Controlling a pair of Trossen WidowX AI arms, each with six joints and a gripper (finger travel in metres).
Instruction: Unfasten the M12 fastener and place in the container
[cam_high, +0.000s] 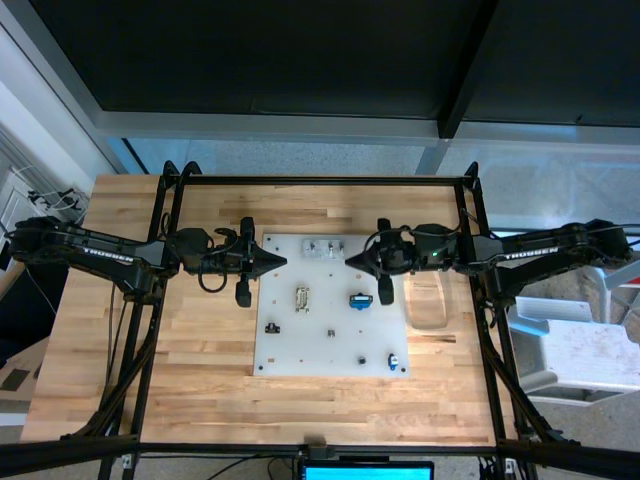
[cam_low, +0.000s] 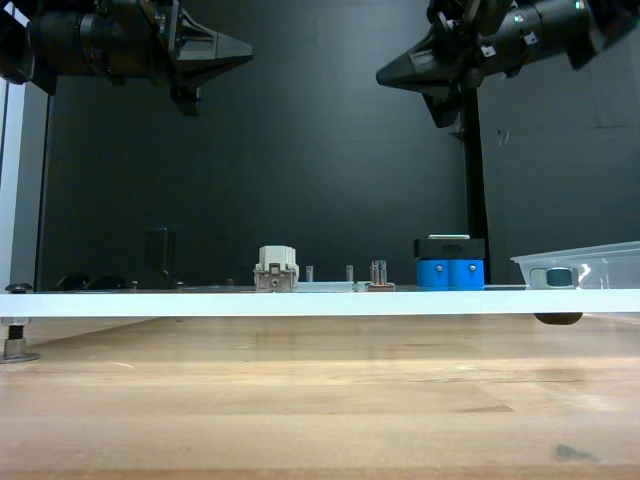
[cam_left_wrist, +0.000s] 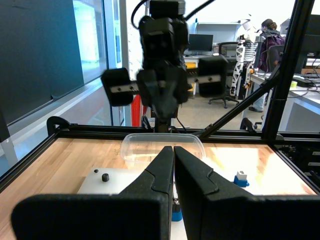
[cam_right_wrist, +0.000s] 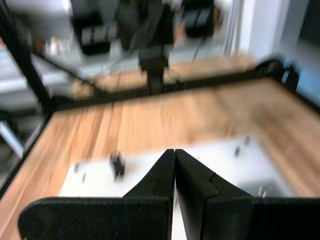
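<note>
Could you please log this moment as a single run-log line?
left gripper: shut, high over board, far left | right gripper: shut, high over board, far centre | M12 nut: on board, outside container

Wooden table (cam_high: 330, 410), grey floor (cam_high: 300, 155), dark wall (cam_low: 320, 150) behind; beyond, a bright office (cam_left_wrist: 230, 107) with a monitor (cam_left_wrist: 201, 42).

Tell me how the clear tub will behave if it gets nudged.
The clear tub looks thin-walled, so it is probably light and would likely slide on the table. Low and wide, it seems unlikely to tip. The left gripper and right gripper hover shut above the board.
</note>
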